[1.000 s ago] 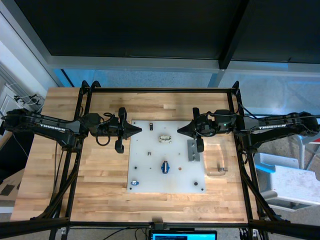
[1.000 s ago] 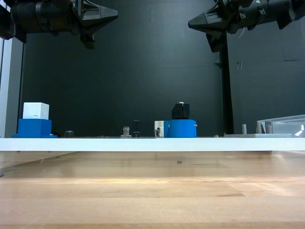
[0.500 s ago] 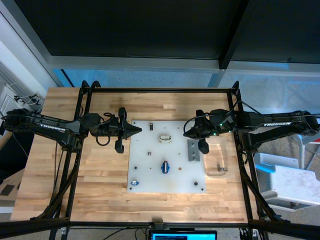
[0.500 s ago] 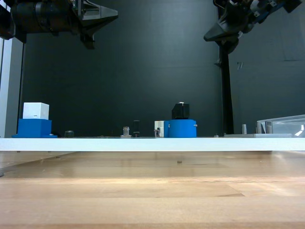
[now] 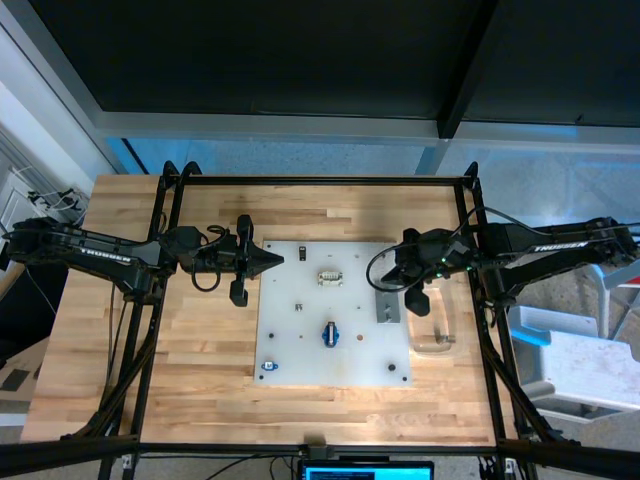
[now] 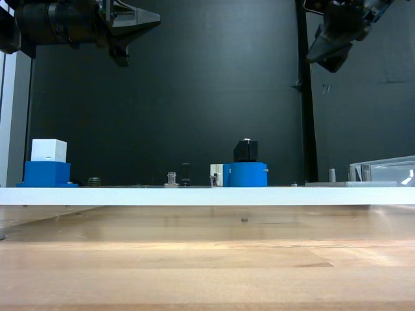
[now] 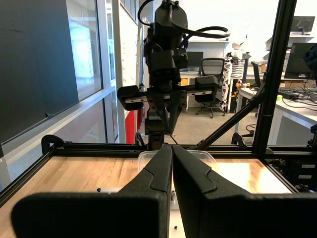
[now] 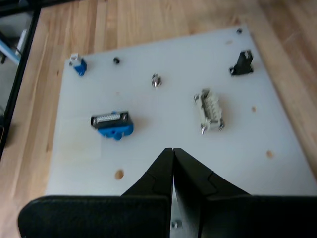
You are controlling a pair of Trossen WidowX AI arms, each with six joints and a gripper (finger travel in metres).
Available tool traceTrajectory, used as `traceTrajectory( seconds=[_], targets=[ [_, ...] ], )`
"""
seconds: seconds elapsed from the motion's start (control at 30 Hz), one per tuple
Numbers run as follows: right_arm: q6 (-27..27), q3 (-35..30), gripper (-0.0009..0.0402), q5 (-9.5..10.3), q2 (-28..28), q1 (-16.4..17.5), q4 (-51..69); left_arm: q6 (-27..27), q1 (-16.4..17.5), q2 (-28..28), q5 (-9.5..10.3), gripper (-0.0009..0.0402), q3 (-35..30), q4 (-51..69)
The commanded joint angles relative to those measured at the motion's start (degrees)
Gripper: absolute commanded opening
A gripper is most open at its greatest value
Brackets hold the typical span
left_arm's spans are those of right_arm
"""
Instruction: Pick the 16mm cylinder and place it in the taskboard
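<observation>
Grippers, two.
- Left gripper [image 7: 172, 148]: fingers pressed together, empty. It is held high and level over the board's left edge.
- Right gripper [image 8: 173, 151]: fingers pressed together, empty. It is raised and tilted down toward the board, over its right edge.

Taskboard [image 5: 300, 350], one: white square plate, below and ahead of the right gripper. It carries:
- one grey rectangular block [image 5: 388, 305], roughly under that gripper
- one blue multi-pin connector [image 8: 112, 124]
- one small blue-and-white part [image 8: 78, 65], at a far corner
- one silver connector [image 8: 209, 112]
- one black clip [image 8: 241, 63]
- one small silver stud [image 8: 156, 80]

Clear plastic tray [image 5: 436, 312], one: just beside the board, on the right gripper's outer side.

16mm cylinder [image 5: 446, 340], one: a tiny grey piece that appears to lie inside the tray's near end, apart from the right gripper and well apart from the left.
</observation>
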State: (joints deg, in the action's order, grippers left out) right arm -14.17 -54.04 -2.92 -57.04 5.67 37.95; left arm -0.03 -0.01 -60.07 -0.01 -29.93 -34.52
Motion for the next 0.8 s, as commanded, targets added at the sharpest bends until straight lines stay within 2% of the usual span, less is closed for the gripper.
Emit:
traceTrajectory(
  seconds=[0.03,0.8],
  targets=[
    [-2.08,-0.79,0.0000,-0.68,-0.24,1.11,3.85,-0.02,0.02,-0.02,0.00,0.0000,-0.02,0.00],
    [-13.05,-2.14,0.0000,-0.55,-1.90,8.04,19.28,0.00,0.02,-0.02,0.00,0.0000,-0.02,0.00]
  ],
)
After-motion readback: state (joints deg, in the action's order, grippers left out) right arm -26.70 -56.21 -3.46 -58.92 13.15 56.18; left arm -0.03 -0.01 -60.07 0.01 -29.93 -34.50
